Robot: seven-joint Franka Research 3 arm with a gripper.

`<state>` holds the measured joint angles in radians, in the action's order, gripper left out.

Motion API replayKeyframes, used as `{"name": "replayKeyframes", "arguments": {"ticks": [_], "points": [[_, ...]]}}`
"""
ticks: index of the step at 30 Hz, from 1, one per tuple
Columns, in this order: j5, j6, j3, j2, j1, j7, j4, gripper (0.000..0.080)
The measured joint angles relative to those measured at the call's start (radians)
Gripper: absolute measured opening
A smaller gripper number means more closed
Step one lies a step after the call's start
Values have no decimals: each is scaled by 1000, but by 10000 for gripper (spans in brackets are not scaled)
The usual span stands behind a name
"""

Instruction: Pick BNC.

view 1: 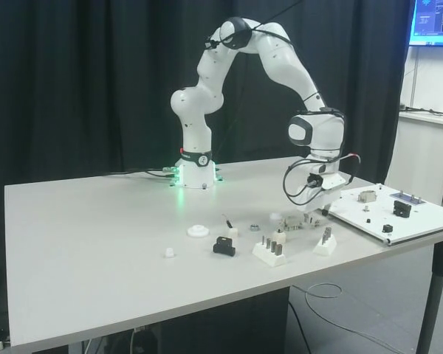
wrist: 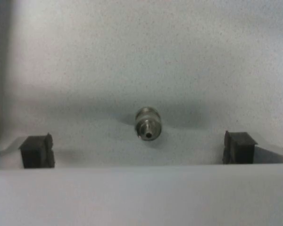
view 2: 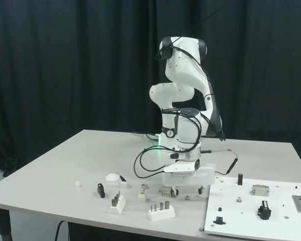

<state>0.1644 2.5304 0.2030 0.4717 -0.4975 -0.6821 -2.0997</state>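
Approach stage: the BNC lay on the grey table, centred between the spread, empty fingers of my gripper. I judged a straight descent, then closing squarely, best.

Connector: shiny metal w/ a ribbed, threaded-looking body. Finger pads: black, matt, rubbery-looking. Table: grey, matt, finely speckled up close. Arm: smooth glossy white plastic shell. Curtain behind: black cloth, hangs in soft folds. Board: flat white, smooth.
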Motion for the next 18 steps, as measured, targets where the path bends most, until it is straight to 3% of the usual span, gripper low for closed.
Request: {"name": "replayKeyframes", "arguments": {"ticks": [18], "points": [[0, 34, -4, 26, 0, -5, 0, 800]]}}
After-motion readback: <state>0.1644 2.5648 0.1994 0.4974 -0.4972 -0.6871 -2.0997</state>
